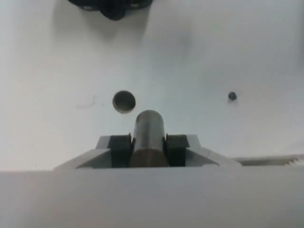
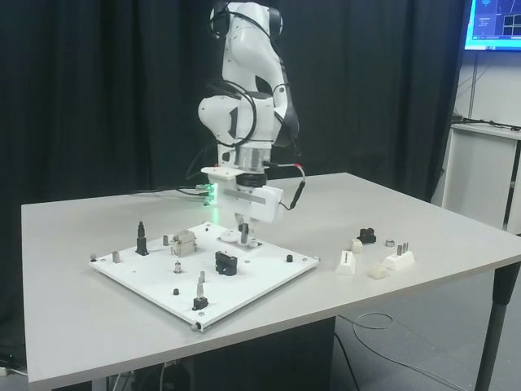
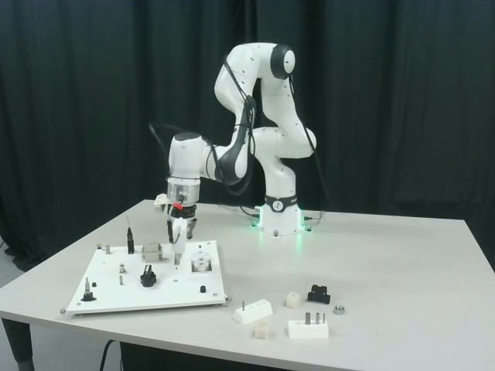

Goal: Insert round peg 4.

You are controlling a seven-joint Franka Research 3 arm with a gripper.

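Black curtains back my grey table (image 2: 423, 228), which carries one white board (image 2: 260, 273). My gripper (image 1: 148, 142) is clamped on one round peg (image 1: 149, 130), hanging over the board just beside one round hole (image 1: 124, 101), seemingly not touching; one small black dot (image 1: 232, 96) lies apart.

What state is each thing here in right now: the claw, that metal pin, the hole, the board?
gripper: shut on the round peg, above the white board.
round peg: held upright between the fingers, not yet in the hole.
hole: open, nothing in it; the peg tip is beside it, not over it.
white board: lying flat on the grey table.
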